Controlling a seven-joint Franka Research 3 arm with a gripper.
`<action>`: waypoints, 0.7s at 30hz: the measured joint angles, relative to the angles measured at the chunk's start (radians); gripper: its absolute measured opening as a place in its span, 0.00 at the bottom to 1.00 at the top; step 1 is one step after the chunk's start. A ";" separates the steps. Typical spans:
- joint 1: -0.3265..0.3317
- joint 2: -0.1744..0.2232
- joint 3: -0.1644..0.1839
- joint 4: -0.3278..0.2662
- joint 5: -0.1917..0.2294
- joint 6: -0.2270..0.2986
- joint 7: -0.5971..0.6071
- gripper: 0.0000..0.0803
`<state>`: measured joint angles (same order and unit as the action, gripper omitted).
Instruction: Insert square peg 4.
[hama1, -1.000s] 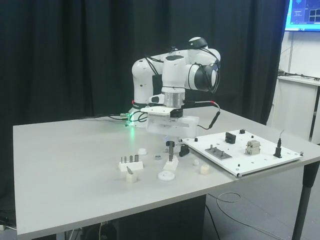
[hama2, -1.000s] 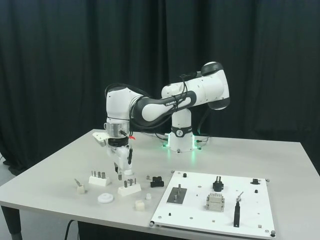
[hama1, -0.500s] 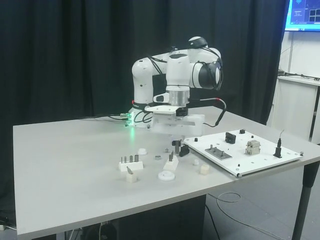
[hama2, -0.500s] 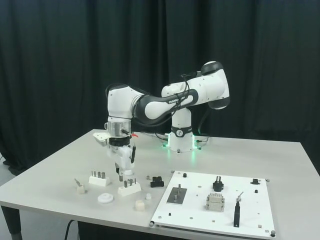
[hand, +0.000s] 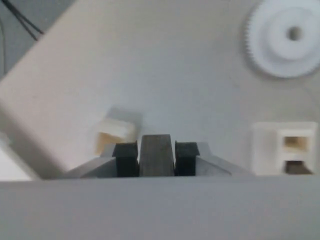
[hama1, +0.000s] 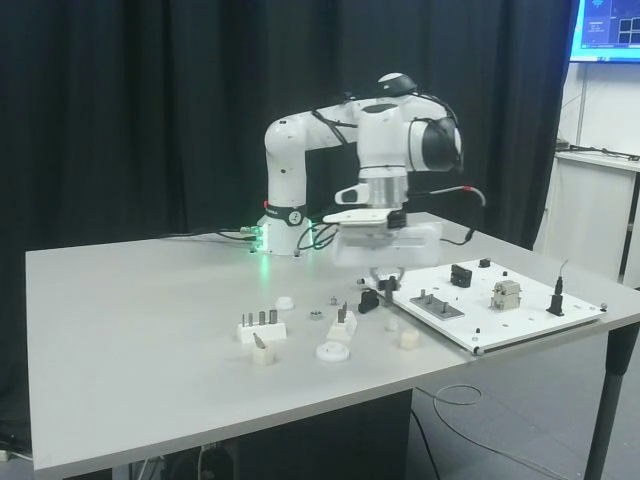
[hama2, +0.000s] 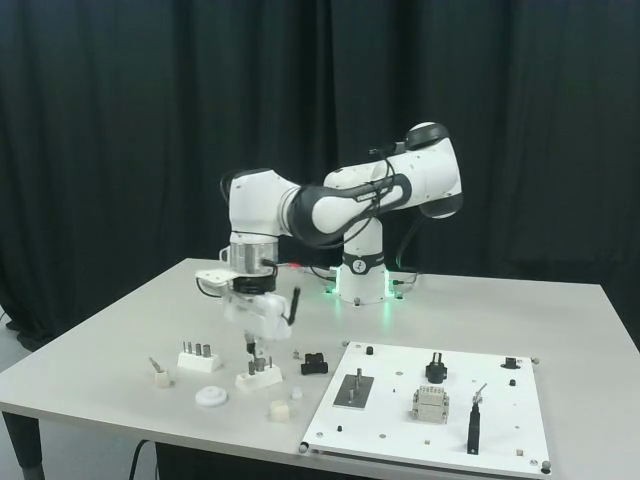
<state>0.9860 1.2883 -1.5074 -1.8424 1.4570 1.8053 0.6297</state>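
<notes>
Since a second back, the gripper (hand: 157, 160) had swung off the peg holder (hama1: 341, 327) toward the white board (hama1: 520, 315), clamped on the square peg (hand: 157, 155), so insertion looked next.

Lab: black curtains (hama1: 150, 110), robot bench (hama1: 130, 300).

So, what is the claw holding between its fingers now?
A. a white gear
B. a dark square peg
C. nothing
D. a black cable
B: in the wrist view the claw is shut on the dark square peg, while the white gear lies on the table.
</notes>
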 joint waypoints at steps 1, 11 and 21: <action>0.003 0.000 0.001 0.008 0.003 0.003 0.002 0.19; 0.026 0.000 0.027 0.105 0.009 0.051 0.068 0.19; 0.044 0.000 0.071 0.202 -0.005 0.105 0.156 0.19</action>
<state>1.0298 1.2884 -1.4360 -1.6401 1.4517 1.9107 0.7858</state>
